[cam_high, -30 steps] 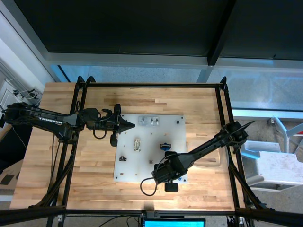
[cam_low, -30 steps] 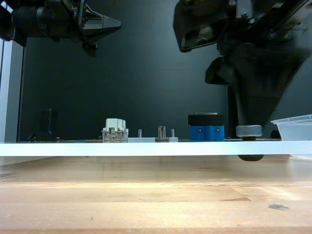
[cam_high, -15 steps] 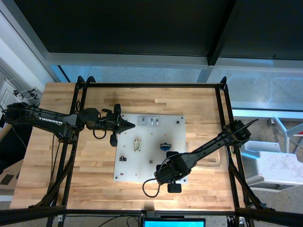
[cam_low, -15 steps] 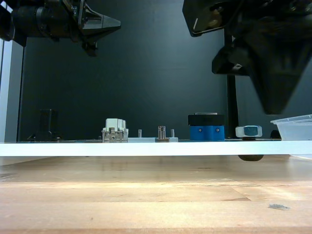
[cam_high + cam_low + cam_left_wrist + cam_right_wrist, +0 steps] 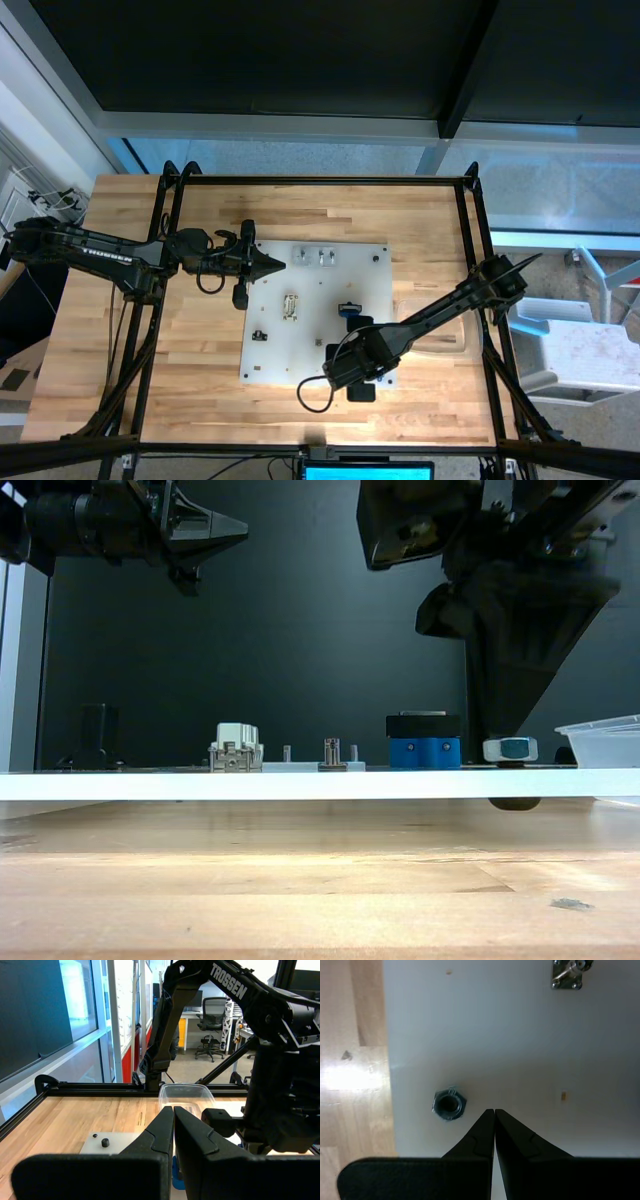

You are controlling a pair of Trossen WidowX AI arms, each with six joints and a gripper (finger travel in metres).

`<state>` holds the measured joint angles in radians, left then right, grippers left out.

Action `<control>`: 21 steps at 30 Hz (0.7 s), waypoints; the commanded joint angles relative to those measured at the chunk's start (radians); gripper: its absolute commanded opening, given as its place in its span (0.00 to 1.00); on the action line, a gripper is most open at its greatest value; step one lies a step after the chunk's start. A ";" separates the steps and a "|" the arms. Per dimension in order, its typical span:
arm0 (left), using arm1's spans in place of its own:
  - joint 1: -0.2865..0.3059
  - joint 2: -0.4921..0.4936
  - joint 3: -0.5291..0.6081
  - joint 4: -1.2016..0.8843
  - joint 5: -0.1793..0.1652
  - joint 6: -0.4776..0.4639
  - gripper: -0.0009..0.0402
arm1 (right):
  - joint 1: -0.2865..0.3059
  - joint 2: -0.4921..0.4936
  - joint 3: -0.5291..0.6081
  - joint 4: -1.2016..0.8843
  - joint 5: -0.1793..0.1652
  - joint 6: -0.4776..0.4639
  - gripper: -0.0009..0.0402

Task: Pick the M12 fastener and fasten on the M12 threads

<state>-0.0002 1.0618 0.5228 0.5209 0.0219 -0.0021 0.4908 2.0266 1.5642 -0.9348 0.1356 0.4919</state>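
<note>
Nut [image 5: 449,1104] beside right gripper [image 5: 494,1111] (left [image 5: 173,1109] aloft)

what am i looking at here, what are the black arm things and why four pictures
These are two robot arms at the sides of a wooden table, each ending in a two-fingered gripper. One picture looks down from above, one looks level along the table top, and two come from cameras on the arms. On the table lies a white board with small parts, such as a blue and black block, and a clear tray beside it. The left gripper hangs shut over the board's far left part, holding nothing. The right gripper is also shut and empty, its tips close by a small silver nut that seems to sit on its stud.
</note>
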 commanded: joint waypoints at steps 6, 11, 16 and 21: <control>0.000 0.000 0.000 0.000 0.000 0.000 0.02 | 0.003 0.004 -0.001 0.020 -0.087 -0.002 0.02; 0.000 0.000 0.000 0.000 0.000 0.000 0.02 | 0.002 -0.008 -0.001 0.035 -0.393 -0.047 0.02; 0.000 0.000 0.000 0.000 0.000 0.000 0.02 | 0.000 -0.014 -0.001 0.017 -0.369 -0.055 0.02; 0.000 0.000 0.000 0.001 0.000 0.000 0.02 | 0.000 -0.024 -0.001 0.004 -0.318 -0.053 0.02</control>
<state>-0.0002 1.0618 0.5224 0.5205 0.0216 -0.0017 0.4911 2.0083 1.5631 -0.9291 -0.1978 0.4374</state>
